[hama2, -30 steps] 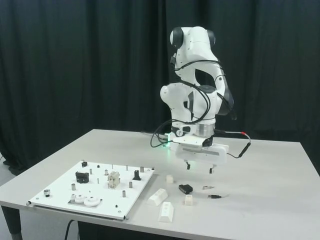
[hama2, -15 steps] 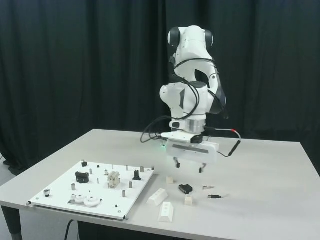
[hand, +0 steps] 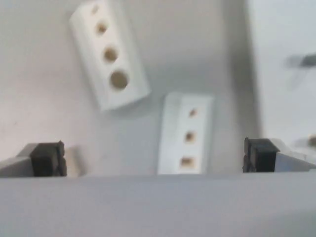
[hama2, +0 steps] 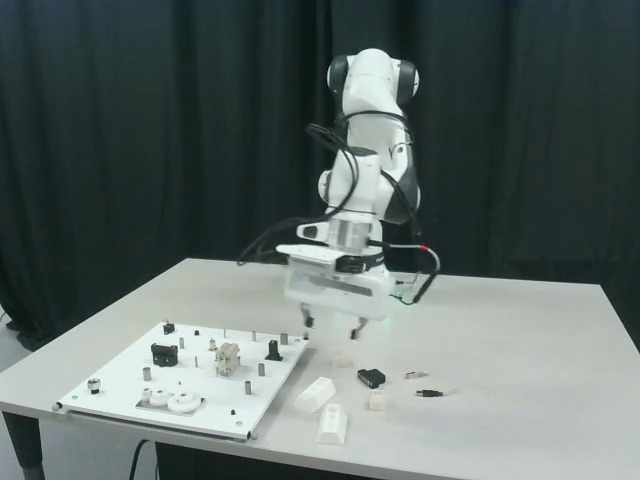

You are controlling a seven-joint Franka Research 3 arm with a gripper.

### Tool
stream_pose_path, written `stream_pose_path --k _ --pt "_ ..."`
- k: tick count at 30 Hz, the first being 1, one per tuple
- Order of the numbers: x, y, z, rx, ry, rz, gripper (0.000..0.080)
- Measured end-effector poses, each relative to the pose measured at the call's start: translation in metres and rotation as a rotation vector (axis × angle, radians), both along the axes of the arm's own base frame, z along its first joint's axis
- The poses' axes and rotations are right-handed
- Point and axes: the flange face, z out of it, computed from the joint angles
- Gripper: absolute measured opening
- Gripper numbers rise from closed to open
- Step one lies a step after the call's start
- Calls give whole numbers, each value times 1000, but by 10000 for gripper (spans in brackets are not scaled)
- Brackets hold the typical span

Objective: Remove large gear.

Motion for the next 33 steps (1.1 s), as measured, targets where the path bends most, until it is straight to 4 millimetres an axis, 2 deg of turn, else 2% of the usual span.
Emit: stream_pose_path --k 7,17,33 --pt "24 -39 13 -6 -40 -62 800" --pt "50 -90 21 -24 -64 -128 800" --pt "63 -154 18 -9 -43 -279 800"
